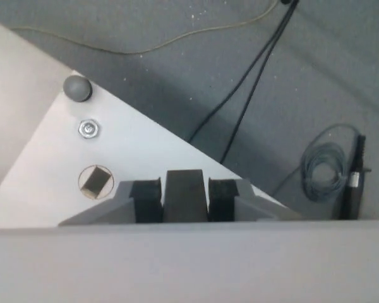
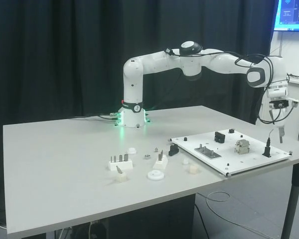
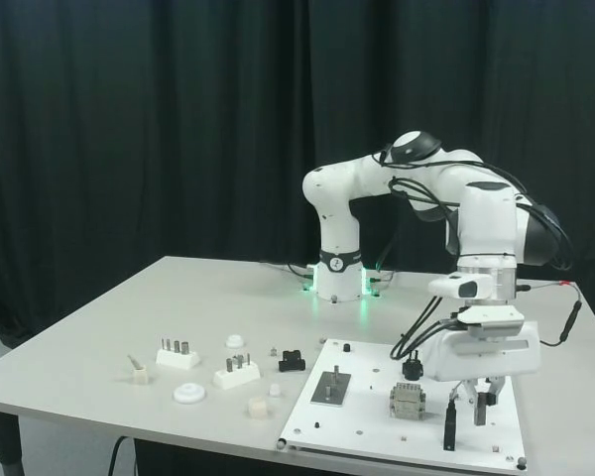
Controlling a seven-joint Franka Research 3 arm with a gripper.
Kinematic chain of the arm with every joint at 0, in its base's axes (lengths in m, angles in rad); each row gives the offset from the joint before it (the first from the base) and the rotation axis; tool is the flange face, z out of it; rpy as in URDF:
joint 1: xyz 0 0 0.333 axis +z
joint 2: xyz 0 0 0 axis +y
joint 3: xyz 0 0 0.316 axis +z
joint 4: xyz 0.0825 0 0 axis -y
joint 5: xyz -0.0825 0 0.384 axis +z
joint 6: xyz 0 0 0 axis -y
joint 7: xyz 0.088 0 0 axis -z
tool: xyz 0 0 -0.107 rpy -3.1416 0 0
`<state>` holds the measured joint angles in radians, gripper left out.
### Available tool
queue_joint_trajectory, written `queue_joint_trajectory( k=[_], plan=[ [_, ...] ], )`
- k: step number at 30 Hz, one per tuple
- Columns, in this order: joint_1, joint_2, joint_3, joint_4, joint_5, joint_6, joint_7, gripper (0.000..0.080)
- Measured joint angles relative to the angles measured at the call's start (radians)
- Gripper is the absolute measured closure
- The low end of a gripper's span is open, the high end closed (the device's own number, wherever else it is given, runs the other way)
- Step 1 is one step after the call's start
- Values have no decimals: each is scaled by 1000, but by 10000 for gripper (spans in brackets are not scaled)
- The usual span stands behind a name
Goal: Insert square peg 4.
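Hovering over the far corner of the white board [image 2: 249,162], the gripper [image 3: 483,406] points straight down, and its two black fingers [image 1: 148,199] are clamped on a dark square peg [image 1: 185,196] held upright between them. In the wrist view the peg's top face sits flush between the finger pads, with no gap on either side. Near it in that same view is a round socket with a square hole [image 1: 96,180] in the board, apart from the peg and not under it. Beyond the hole lie a small hex nut [image 1: 88,129] and a grey round knob [image 1: 78,88] at the board's corner. In the second room view the peg's lower end hangs just above the board, beside a black upright post [image 3: 450,428]. Whether it touches the surface cannot be told. Also on the board are a metal block [image 3: 407,402] and a grey plate with a pin [image 3: 331,386]. On the grey table [image 2: 55,159], well apart from the arm, stand white peg holders [image 2: 120,161] and a white disc [image 2: 155,175]. Black cables [image 1: 252,82] trail on the floor past the board's edge.
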<state>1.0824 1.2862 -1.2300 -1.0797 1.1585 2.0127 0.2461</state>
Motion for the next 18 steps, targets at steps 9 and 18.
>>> queue_joint_trajectory(
  k=[9,18],
  plan=[
    [-21,0,17,17,0,-4,-93,647],
    [-45,-1,32,43,0,-27,-146,647]
  ],
)
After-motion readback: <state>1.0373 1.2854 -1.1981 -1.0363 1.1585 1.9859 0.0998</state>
